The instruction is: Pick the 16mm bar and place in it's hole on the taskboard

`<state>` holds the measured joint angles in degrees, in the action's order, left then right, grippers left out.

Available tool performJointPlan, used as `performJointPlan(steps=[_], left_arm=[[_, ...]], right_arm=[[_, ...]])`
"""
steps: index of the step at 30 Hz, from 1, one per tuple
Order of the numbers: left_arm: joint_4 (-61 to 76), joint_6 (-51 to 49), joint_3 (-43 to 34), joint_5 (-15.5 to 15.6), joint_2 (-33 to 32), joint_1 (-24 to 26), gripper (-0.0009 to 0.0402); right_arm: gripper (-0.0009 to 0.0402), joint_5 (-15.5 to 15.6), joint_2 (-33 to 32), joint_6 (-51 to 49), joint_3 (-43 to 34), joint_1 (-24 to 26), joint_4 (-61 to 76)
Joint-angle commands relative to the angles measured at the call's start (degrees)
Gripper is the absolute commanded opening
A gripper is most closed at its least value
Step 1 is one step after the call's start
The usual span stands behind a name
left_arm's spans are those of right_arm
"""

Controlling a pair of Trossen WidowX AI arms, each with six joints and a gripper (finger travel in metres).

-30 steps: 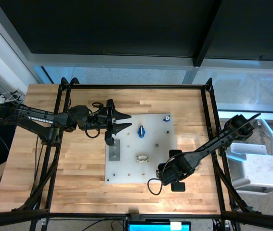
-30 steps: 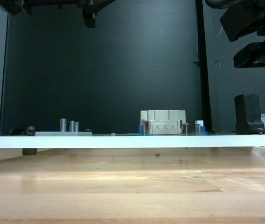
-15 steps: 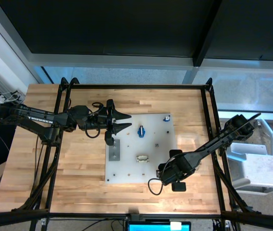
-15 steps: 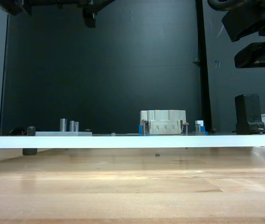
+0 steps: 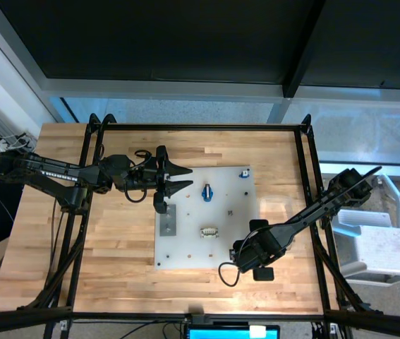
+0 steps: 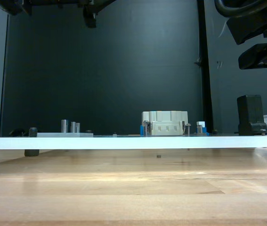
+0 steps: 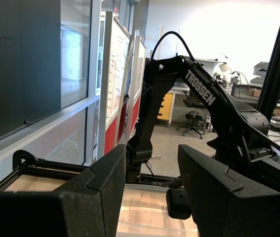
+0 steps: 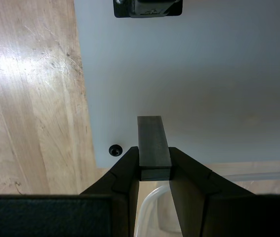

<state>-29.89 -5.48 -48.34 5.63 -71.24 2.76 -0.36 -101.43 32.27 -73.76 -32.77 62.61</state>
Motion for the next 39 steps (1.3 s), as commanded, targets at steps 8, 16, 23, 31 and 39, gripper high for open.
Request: performJointPlan(steps=[8,16,23,31,39], left_arm=[[0.00,0.04,-0.02,-0.02,0.00,-0.02,0.0143],[0.00,0.02,-0.02,-0.02,0.00,-0.02,0.0143],[0.00,0.04,-0.02,-0.02,0.00,-0.02,0.0143],[0.00,0.02,-0.02,-0.02,0.00,-0.02,0.0143],[0.00,0.02,-0.02,-0.02,0.00,-0.02,0.0143]], right_arm=[[0.0000,-0.66,0.07,0.28,-0.31,0.07,-2.27],[0.0000,-1.60,-0.33,-0.28,-0.31,0.07,-2.78],[0.0000,-1.55,-0.33,-0.63,-0.17,0.13,-3.13],[0.0000,-1.57,-0.33,-0.68,0.35,0.15,-3.15],[0.0016,-1.05,-0.33,-0.79,0.35,0.13,-3.15]])
